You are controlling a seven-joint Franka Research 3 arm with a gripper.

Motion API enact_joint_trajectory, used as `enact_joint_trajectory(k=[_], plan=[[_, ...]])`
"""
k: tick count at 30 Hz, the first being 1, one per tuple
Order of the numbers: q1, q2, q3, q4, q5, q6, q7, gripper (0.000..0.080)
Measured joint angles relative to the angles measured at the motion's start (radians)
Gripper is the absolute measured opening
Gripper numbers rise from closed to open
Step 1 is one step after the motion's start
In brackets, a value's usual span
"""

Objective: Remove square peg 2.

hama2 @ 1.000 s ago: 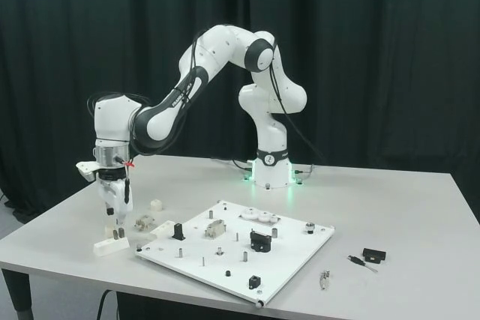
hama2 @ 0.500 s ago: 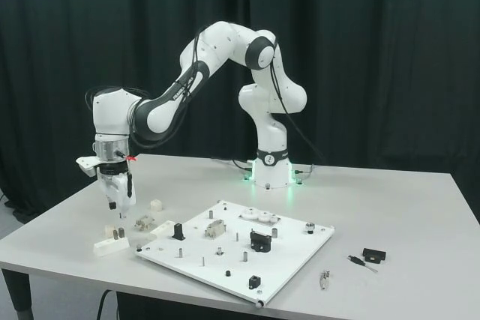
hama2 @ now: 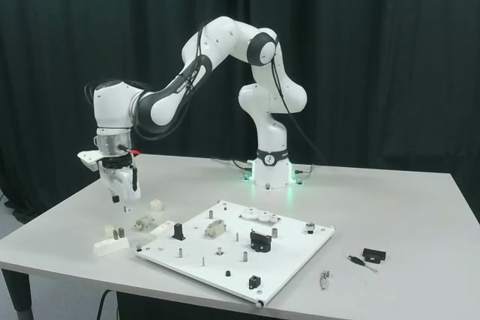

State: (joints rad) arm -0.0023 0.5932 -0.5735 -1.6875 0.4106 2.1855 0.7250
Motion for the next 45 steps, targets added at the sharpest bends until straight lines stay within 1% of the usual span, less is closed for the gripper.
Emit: enact_joint_trajectory(k=[7, 11, 15, 19, 23, 27, 33, 40, 45], plan=[[0.022, -0.014, 0.002, -0.001, -0.008, -0.063, -0.013, 0.0800], [0.048, -0.023, 0.004, -0.007, -0.008, -0.105, -0.015, 0.0800], [0.084, -0.035, 0.007, -0.022, -0.007, -0.133, -0.015, 0.0800], [0.129, -0.049, 0.011, -0.049, -0.002, -0.144, -0.006, 0.0800], [0.180, -0.066, 0.019, -0.084, 0.004, -0.144, 0.015, 0.0800], [0.230, -0.081, 0.027, -0.115, 0.007, -0.135, 0.050, 0.0800], [0.314, -0.093, 0.033, -0.155, 0.007, -0.100, 0.124, 0.0800], [0.406, -0.093, 0.042, -0.189, 0.007, -0.028, 0.204, 0.0800], [0.454, -0.093, 0.054, -0.206, 0.004, 0.025, 0.243, 0.0800]])
